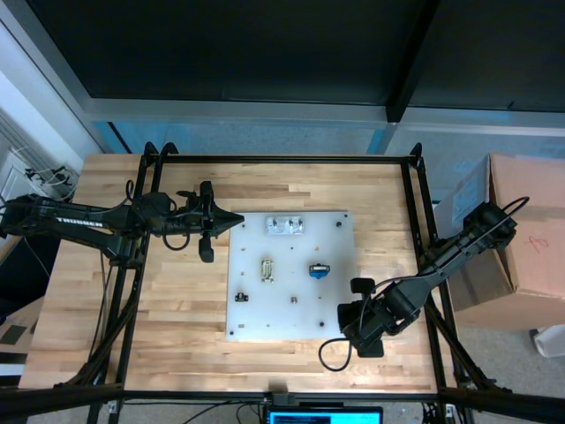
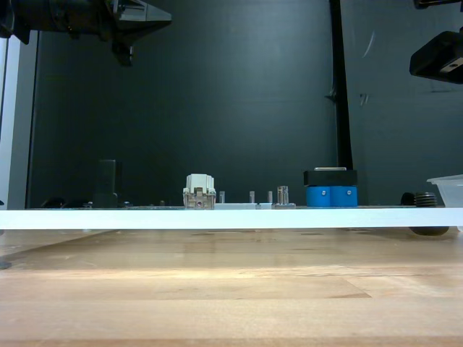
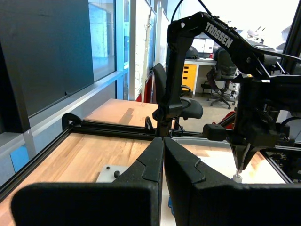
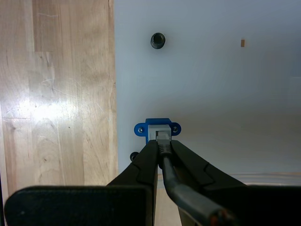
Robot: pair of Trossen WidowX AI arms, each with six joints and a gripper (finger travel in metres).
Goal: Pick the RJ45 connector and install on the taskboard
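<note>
The right gripper (image 4: 162, 145) pinches the grey RJ45 connector (image 4: 162, 136) on its dark cable (image 4: 188, 200), in the air near the blue plastic socket mount (image 4: 157, 128) but clear of it. Insertion is not yet done. The left gripper (image 3: 162, 153), pressed together, hovers well apart from that mount.

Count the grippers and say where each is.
2. Left gripper, shut, raised over the board's far-left corner. Right gripper, near-right corner, shut on the RJ45 connector at the blue port; insertion unclear.

Grey RJ45 connector (image 4: 162, 135) in right pincer (image 4: 163, 143), above taskboard (image 4: 211, 84).
</note>
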